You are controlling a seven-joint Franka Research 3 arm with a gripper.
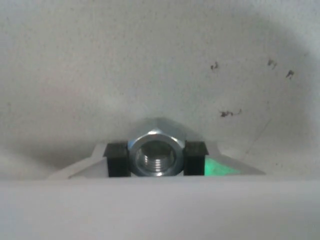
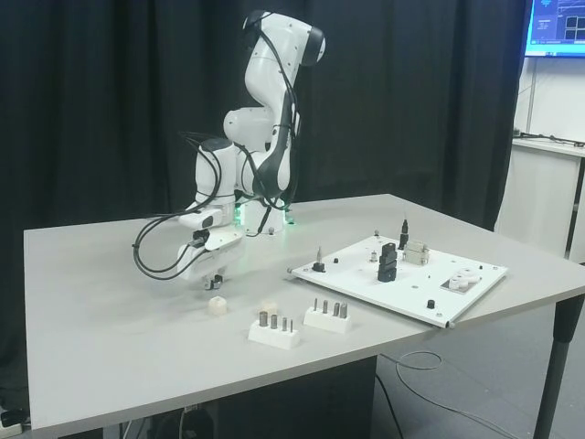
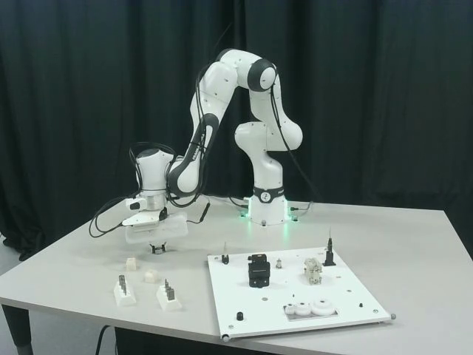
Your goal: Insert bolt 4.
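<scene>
Grey table (image 2: pixel 110 302) — bears everything listed. White arm (image 3: pixel 222 96), bolted at the back, reaches low toward the table's free end. White board (image 3: pixel 295 296), flat on the table, carries black fixtures and upright pins; from the gripper in the second room view it lies toward four o'clock, well apart. Two white bolt racks (image 3: pixel 124 292) stand near the front edge, just beside each other, at about six o'clock from the gripper, with small bolts upright in them; which of these is bolt 4 cannot be told. Two small white blocks (image 3: pixel 151 276) sit between the racks and the gripper. Gripper (image 1: pixel 156 159) — hangs just above the bare tabletop, its black pads (image 1: pixel 117 159) pinching a threaded metal nut (image 1: pixel 155 156), bore facing the wrist camera; no bolt is in its grasp. Step in hand, by judgement: the bolt is not yet fetched. Next move calls for parting with the nut, then coming down squarely over the right bolt in the racks.
</scene>
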